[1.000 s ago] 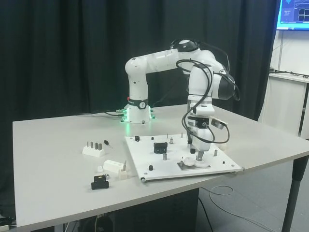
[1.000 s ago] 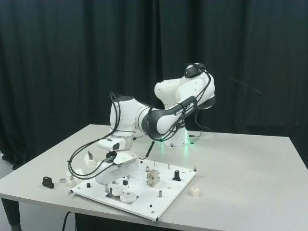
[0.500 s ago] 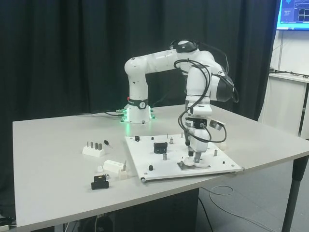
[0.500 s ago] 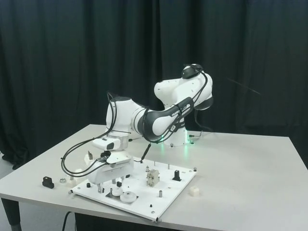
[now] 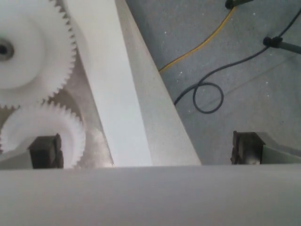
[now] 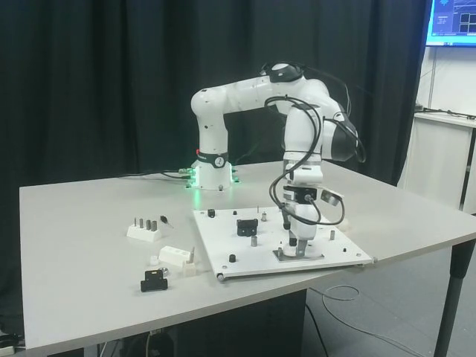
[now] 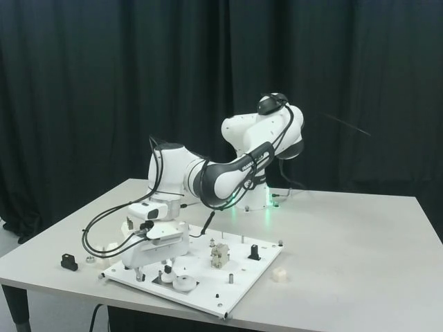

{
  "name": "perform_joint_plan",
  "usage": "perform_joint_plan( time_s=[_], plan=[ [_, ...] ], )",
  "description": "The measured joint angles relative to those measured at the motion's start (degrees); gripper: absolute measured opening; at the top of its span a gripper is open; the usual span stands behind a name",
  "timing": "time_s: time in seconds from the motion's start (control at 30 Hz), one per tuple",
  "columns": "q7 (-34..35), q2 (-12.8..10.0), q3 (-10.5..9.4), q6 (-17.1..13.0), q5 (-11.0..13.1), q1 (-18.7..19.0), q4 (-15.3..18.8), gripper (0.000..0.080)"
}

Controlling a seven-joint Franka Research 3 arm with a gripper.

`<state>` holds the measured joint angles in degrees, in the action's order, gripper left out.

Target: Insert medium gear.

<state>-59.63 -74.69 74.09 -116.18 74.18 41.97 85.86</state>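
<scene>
Near the front edge of the flat white assembly board (image 6: pixel 245 253) on the grey worktop (image 6: pixel 82 275), the white arm's jaws (image 5: pixel 146 150) are standing wide open, gripping nothing, while the white toothed plastic medium gear (image 5: pixel 44 132) is sitting meshed beside the larger white gear (image 5: pixel 33 44).

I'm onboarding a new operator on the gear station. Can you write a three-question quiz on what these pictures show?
1. True or false: the tool is open, with one finger over a white gear.
2. How many toothed gears show in the wrist view? A) one B) two C) four
3. Fill in: the gears sit on the white ____, which lies on the grey table.

Key: 1 true; 2 B, the second being the larger gear; 3 board.
</scene>
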Motion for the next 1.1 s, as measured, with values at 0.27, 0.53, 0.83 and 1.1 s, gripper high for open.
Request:
perform_joint_plan(
  time_s=[0.27,0.53,0.83,1.1],
  plan=[
    [0.0,-0.02,-0.62,-0.07,0.0,-0.41,-0.04,0.08],
    [0.0,-0.02,-0.63,-0.07,0.0,-0.41,-0.29,0.08],
    [-0.03,0.09,0.0,1.1,-1.62,0.02,-0.71,0.08],
    [0.06,0.14,2.36,5.28,-3.19,1.27,-0.67,0.08]
  ],
)
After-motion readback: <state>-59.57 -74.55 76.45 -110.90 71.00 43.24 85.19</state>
